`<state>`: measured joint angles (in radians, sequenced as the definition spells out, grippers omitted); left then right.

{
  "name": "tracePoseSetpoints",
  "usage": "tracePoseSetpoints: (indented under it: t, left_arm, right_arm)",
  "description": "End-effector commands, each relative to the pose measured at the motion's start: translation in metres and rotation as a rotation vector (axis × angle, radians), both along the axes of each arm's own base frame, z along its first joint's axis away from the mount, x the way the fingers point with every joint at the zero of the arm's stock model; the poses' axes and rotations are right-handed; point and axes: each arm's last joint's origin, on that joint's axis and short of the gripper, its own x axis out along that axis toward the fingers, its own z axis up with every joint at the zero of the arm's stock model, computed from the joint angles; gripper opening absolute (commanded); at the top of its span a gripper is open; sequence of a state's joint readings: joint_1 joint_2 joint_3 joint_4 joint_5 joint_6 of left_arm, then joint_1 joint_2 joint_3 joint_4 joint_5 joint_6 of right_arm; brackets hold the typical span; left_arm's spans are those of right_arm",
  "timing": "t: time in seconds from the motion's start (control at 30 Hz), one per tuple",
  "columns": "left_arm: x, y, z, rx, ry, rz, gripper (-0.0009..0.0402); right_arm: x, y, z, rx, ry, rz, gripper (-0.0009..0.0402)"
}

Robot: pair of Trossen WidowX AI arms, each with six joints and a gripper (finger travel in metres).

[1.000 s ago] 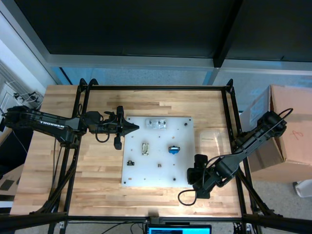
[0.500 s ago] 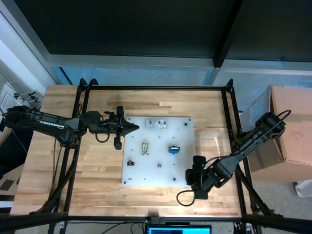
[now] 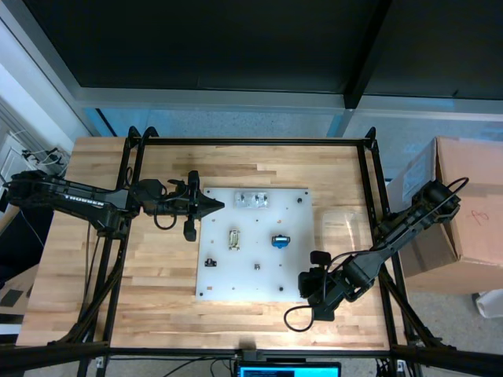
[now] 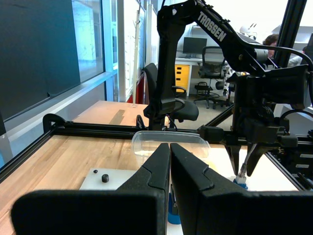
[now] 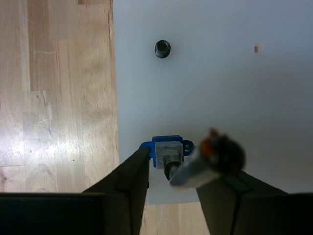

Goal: Remove the RJ45 connector from the taskboard and place in the container

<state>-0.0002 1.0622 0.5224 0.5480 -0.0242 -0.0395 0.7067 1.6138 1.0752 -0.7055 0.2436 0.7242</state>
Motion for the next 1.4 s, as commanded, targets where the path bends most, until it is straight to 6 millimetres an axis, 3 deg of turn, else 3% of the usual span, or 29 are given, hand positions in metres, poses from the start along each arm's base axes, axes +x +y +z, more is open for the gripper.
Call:
tracePoseSetpoints:
  t: [0.03,0.3,0.53,1.0,1.4]
  left_arm:
    - [0.0,0.0,0.0,0.0,0.0,0.0,0.0]
    - [0.0,0.0,0.0,0.0,0.0,0.0,0.0]
    - [0.0,0.0,0.0,0.0,0.0,0.0,0.0]
    - [0.0,0.0,0.0,0.0,0.0,0.0,0.0]
    - [0.0,0.0,0.0,0.0,0.0,0.0,0.0]
  right_arm:
    - [0.0,0.0,0.001,0.003,-0.003,0.0,0.0075]
    - [-0.001,-0.001,0.002,0.004,-0.005,0.0,-0.0004]
    - [-0.001,-0.001,0.004,0.002,-0.003,0.0,0.0001]
    - [-0.003,-0.004,0.027,0.003,-0.023,0.001,0.0]
    - [0.005,-0.009,0.078,0.032,-0.06,-0.03,0.0]
